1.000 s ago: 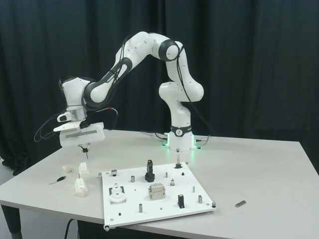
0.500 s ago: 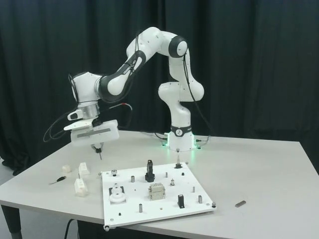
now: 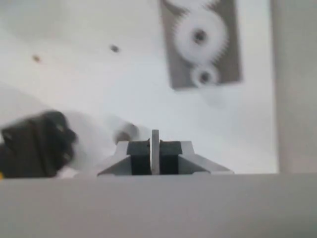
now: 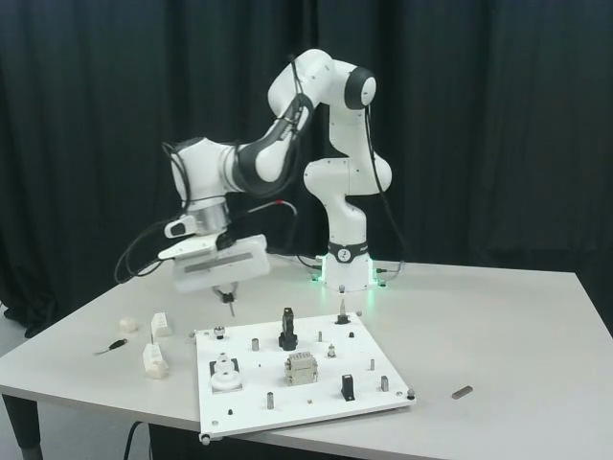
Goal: Insert square peg 1.
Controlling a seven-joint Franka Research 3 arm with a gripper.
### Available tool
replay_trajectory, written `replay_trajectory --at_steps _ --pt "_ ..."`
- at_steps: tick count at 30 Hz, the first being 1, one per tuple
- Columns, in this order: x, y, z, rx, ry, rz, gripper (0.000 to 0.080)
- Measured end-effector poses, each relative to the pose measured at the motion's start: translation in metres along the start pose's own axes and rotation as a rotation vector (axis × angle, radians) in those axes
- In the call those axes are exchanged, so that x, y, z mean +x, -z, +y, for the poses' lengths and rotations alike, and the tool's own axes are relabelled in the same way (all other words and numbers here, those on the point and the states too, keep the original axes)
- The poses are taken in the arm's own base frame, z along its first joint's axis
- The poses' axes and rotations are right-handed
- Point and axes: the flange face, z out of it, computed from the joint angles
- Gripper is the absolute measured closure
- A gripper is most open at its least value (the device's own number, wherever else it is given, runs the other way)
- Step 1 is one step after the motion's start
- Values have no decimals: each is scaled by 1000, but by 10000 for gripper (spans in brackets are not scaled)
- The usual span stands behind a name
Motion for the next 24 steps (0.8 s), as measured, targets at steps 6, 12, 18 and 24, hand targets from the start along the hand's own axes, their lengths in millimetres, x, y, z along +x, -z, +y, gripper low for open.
replay_trajectory --at_steps 6,12,18,24 --pt "-7 -7 -38 -7 14 -11 768" --pt "-18 -19 -69 -19 49 -22 768" --pt "-30 -35 -92 -38 80 -16 768" --pt "-41 -52 -109 -66 82 1 768"
